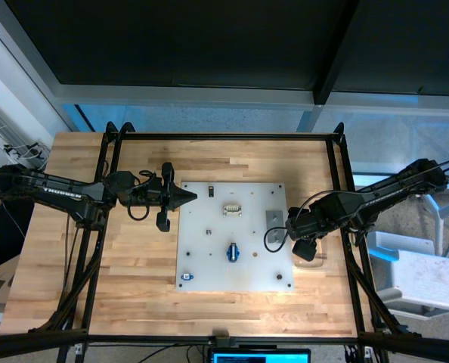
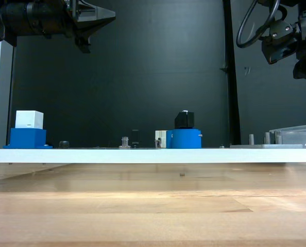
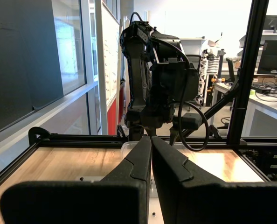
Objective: Pick the 16mm cylinder and place it in the taskboard
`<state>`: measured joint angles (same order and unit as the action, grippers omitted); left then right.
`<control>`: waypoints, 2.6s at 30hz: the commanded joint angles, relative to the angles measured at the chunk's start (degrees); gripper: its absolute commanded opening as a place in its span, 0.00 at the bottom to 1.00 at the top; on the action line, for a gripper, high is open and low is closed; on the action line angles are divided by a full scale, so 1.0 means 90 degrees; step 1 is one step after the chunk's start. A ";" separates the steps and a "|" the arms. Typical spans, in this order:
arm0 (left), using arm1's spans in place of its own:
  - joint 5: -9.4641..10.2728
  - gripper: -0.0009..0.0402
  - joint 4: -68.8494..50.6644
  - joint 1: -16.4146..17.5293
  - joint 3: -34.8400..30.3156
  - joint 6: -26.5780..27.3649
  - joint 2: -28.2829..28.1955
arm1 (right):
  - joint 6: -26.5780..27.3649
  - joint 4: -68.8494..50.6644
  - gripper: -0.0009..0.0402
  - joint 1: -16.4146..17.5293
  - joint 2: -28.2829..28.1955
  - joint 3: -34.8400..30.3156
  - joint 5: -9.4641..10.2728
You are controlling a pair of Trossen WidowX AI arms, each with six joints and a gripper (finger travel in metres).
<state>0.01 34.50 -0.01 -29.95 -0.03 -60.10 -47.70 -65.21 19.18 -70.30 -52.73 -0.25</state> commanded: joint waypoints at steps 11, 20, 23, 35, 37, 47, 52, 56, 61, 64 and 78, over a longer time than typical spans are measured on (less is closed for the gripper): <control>0.0000 0.02 0.0002 0.0000 0.0000 -0.0002 -0.0002 | 0.0015 0.0189 0.55 0.0175 -0.0107 0.0228 -0.0165; 0.0000 0.02 0.0002 0.0002 0.0000 -0.0002 0.0000 | -0.0012 0.0328 0.55 0.0231 -0.0165 0.0323 -0.0134; 0.0000 0.02 0.0002 0.0002 0.0000 -0.0002 0.0000 | -0.0066 0.0408 0.55 0.0282 -0.0165 0.0396 -0.0136; 0.0000 0.02 0.0002 0.0002 0.0000 -0.0002 0.0000 | -0.0148 0.0750 0.55 0.0345 -0.0415 0.0585 -0.0141; 0.0000 0.02 0.0002 0.0000 0.0000 -0.0002 0.0000 | -0.0148 0.0782 0.55 0.0347 -0.0430 0.0610 -0.0141; 0.0000 0.02 0.0002 0.0000 0.0000 -0.0002 0.0000 | -0.0151 0.1129 0.55 0.0384 -0.0430 0.0913 -0.0180; 0.0000 0.02 0.0002 0.0000 0.0000 -0.0002 0.0000 | -0.0148 0.1331 0.55 0.0389 -0.0469 0.1047 -0.0182; 0.0000 0.02 0.0002 0.0000 0.0000 -0.0002 0.0000 | -0.0148 0.1413 0.55 0.0398 -0.0498 0.1122 -0.0177; 0.0000 0.02 0.0002 0.0000 0.0000 -0.0002 0.0000 | -0.0146 0.1523 0.55 0.0403 -0.0498 0.1241 -0.0158; 0.0000 0.02 0.0002 0.0000 0.0000 -0.0002 0.0000 | -0.0148 0.1620 0.55 0.0406 -0.0498 0.1314 -0.0160; 0.0000 0.02 0.0002 0.0000 0.0000 -0.0002 0.0000 | -0.0146 0.1824 0.49 0.0398 -0.0498 0.1464 -0.0185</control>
<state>0.01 34.50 -0.01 -29.95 -0.03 -60.10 -49.04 -48.84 22.76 -74.78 -39.66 -1.87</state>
